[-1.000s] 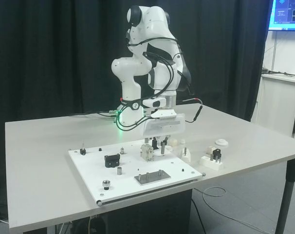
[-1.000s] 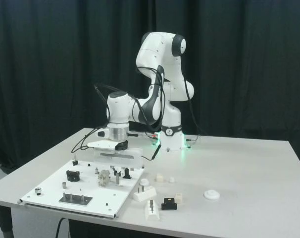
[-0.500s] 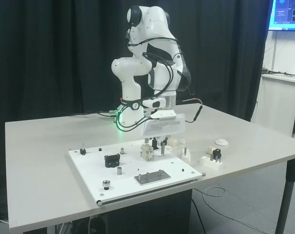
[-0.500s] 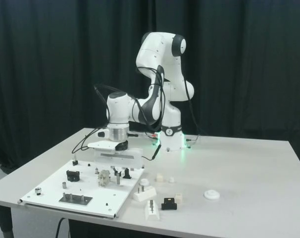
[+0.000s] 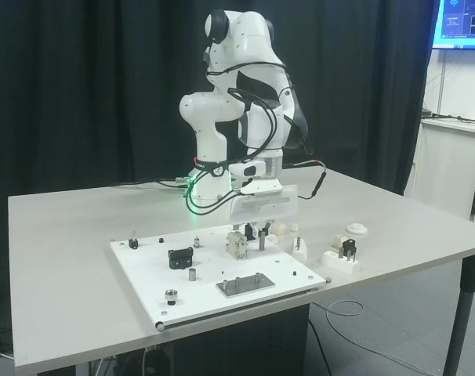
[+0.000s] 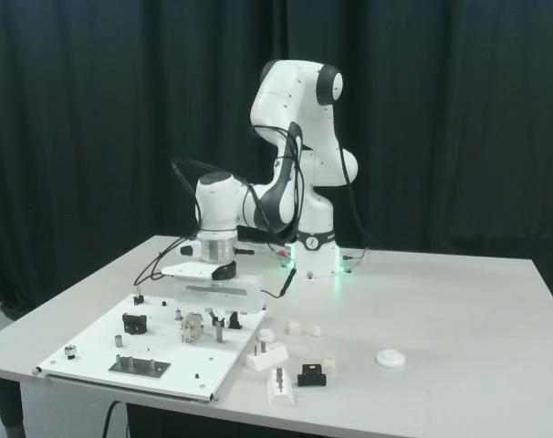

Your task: Insert square peg 3.

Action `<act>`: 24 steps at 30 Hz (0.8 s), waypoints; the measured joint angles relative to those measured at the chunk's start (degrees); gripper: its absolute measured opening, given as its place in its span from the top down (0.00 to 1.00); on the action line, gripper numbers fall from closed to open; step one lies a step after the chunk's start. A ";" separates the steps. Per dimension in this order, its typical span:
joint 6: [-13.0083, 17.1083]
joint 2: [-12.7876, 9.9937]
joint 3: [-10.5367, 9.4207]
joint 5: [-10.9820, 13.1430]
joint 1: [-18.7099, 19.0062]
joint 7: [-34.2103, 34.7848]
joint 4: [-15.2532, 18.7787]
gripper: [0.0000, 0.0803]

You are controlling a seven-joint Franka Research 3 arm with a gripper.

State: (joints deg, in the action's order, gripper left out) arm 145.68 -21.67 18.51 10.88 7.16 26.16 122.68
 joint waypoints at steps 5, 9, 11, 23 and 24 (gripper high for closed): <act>-0.18 -0.11 -0.05 0.09 0.04 0.00 0.00 0.86; -0.49 -0.24 -0.13 0.25 0.08 0.00 0.00 0.86; -0.68 -0.29 -0.18 0.44 0.08 0.00 -0.01 0.86; -1.35 -0.27 -0.18 1.07 0.21 0.07 -0.04 0.86; -1.41 -0.26 -0.18 1.09 0.23 0.08 -0.04 0.86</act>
State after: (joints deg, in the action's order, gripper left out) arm 144.26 -21.92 18.33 11.97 7.39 26.24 122.64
